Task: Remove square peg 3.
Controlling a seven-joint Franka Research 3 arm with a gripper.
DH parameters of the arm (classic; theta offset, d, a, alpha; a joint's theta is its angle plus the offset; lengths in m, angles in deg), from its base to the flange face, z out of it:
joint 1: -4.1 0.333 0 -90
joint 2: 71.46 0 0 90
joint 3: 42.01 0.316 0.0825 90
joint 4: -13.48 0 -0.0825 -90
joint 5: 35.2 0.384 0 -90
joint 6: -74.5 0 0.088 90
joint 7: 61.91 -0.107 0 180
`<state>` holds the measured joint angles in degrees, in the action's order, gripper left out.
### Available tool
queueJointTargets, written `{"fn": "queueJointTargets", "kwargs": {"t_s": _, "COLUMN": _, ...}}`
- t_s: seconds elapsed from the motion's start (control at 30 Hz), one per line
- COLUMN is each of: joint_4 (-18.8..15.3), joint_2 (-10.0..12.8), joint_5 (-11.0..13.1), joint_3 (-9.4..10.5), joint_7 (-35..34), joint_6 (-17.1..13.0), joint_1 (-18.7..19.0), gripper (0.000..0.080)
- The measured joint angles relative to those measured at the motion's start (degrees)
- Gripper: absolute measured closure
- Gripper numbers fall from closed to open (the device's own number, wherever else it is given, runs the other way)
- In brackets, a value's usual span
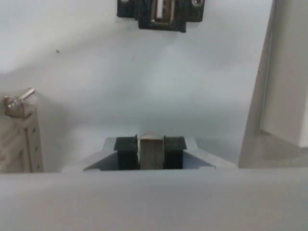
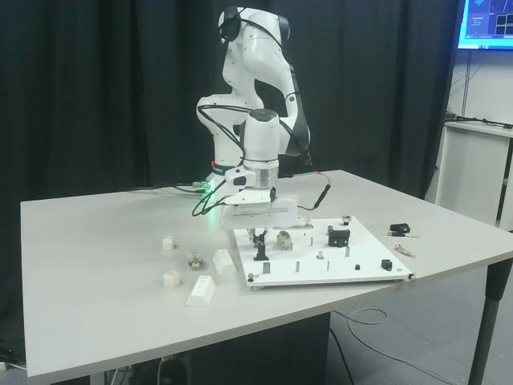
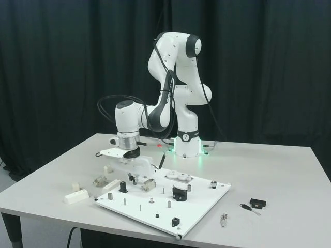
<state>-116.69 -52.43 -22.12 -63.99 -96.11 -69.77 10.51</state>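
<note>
Grey table, white board of fixtures, pincer clamped on square peg.

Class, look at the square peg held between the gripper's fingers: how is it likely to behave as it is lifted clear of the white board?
The square peg looks solid and straight-sided, so probably stiff. Its flat faces sit against the black pads, so it seems unlikely to roll or twist in the gripper. It is small beside the white board, so likely light.

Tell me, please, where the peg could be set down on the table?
Bare table lies wide between the loose white blocks and the far edge, and behind the board. It is crowded beside the board's near corner, and by the tools.
</note>
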Motion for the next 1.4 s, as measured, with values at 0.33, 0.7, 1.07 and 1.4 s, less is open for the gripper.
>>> {"fn": "queueJointTargets", "kwargs": {"t_s": 0.33, "joint_4": 0.0, "joint_2": -0.84, "joint_5": 0.0, "joint_3": -0.28, "joint_7": -0.37, "joint_6": 0.97, "joint_1": 0.01, "gripper": 0.0692}}
{"fn": "queueJointTargets", "kwargs": {"t_s": 0.7, "joint_4": 0.0, "joint_2": -1.04, "joint_5": 0.0, "joint_3": -0.37, "joint_7": -0.6, "joint_6": 1.22, "joint_1": 0.03, "gripper": 0.0692}}
{"fn": "queueJointTargets", "kwargs": {"t_s": 1.07, "joint_4": 0.02, "joint_2": -1.59, "joint_5": -0.12, "joint_3": -0.52, "joint_7": -0.64, "joint_6": 1.91, "joint_1": 0.06, "gripper": 0.0692}}
{"fn": "queueJointTargets", "kwargs": {"t_s": 1.4, "joint_4": 0.49, "joint_2": -3.75, "joint_5": -1.42, "joint_3": -0.79, "joint_7": -0.64, "joint_6": 4.29, "joint_1": 0.11, "gripper": 0.0692}}
